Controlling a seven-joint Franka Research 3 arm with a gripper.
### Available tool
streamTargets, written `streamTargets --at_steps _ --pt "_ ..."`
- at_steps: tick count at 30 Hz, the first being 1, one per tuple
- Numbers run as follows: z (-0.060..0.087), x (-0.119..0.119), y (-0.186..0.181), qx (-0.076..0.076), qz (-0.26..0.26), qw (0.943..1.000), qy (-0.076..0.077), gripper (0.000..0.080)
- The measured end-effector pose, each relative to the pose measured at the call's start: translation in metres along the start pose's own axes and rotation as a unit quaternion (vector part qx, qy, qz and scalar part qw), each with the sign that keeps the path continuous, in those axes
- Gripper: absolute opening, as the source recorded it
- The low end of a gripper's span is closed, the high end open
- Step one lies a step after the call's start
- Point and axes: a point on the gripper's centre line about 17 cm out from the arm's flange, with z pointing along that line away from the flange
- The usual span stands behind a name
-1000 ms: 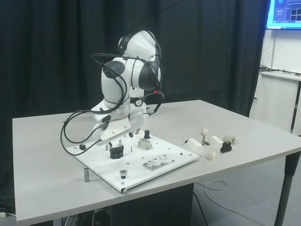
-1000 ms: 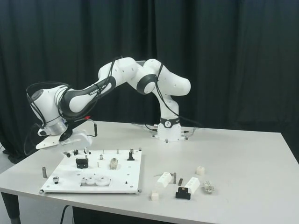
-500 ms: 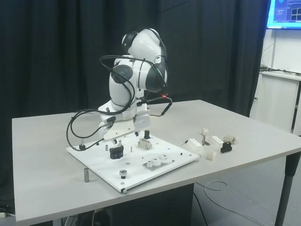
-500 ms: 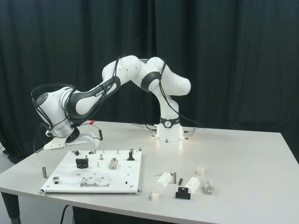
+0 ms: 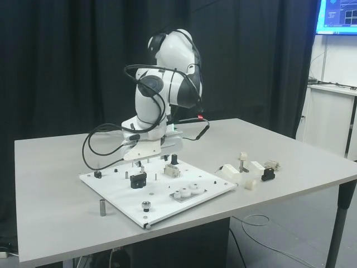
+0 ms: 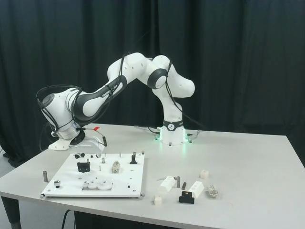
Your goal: Remove square peg 1.
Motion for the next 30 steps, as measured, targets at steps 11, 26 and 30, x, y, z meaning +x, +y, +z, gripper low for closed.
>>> streamTargets --at_steps 11,26,30 --pt "0.007 -0.008 -0.003 0.002 0.024 0.9996 0.017 0.08" --pt "0.02 -0.004 -0.009 -0.008 0.048 0.9958 0.078 0.08" --pt "0.023 -0.001 -0.009 -0.014 0.05 0.9941 0.096 0.08"
